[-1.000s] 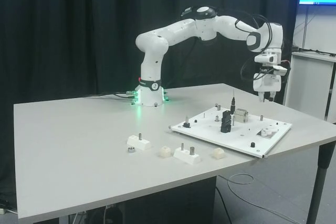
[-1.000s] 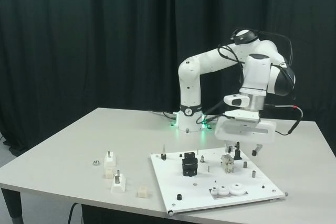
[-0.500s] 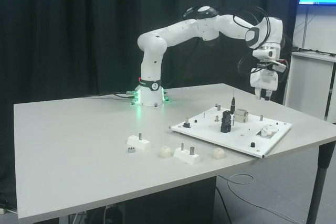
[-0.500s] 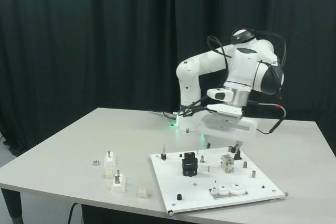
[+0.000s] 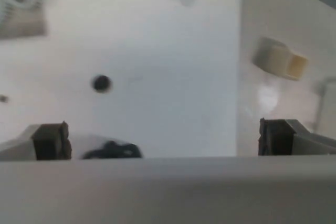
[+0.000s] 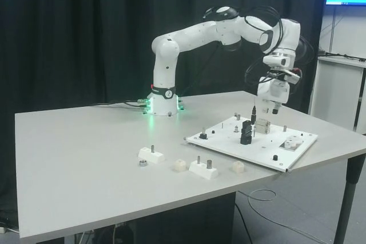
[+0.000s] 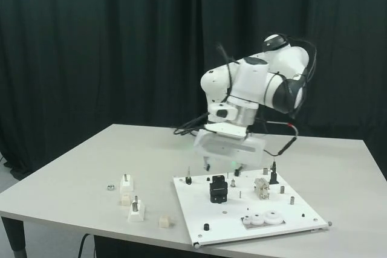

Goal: Pick round peg 4.

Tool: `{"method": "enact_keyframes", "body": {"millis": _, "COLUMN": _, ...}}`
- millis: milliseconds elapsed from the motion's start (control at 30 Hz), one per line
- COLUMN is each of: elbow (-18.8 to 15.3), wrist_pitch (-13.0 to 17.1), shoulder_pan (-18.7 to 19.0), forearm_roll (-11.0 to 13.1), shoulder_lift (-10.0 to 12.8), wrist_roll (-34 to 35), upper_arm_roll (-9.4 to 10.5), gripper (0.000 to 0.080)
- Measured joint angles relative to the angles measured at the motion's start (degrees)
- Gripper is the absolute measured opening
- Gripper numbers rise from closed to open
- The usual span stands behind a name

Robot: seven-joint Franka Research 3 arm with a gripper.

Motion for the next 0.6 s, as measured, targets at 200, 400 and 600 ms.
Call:
{"method": "enact_keyframes", "body": {"millis": 200, "elbow": -1.06, "wrist_pitch": -0.45, "shoulder_pan": -2.79, "forearm_roll": 0.01, "shoulder_lift": 0.00, "wrist_roll": -3.28, "upper_arm_roll": 0.00, "gripper": 0.0800}}
{"method": "enact_keyframes", "body": {"millis": 400, "elbow": -2.77, "wrist_pitch": -0.57, "shoulder_pan": -5.25, "forearm_roll": 0.57, "shoulder_lift": 0.00, "wrist_roll": -6.67, "upper_arm_roll": 0.01, "gripper": 0.0800}}
{"method": "enact_keyframes", "body": {"millis": 600, "elbow": -4.63, "wrist_pitch": -0.56, "shoulder_pan": -7.62, "forearm_roll": 2.83, "shoulder_lift": 0.06, "wrist_roll": -10.76, "upper_arm_roll": 0.01, "gripper": 0.0800}}
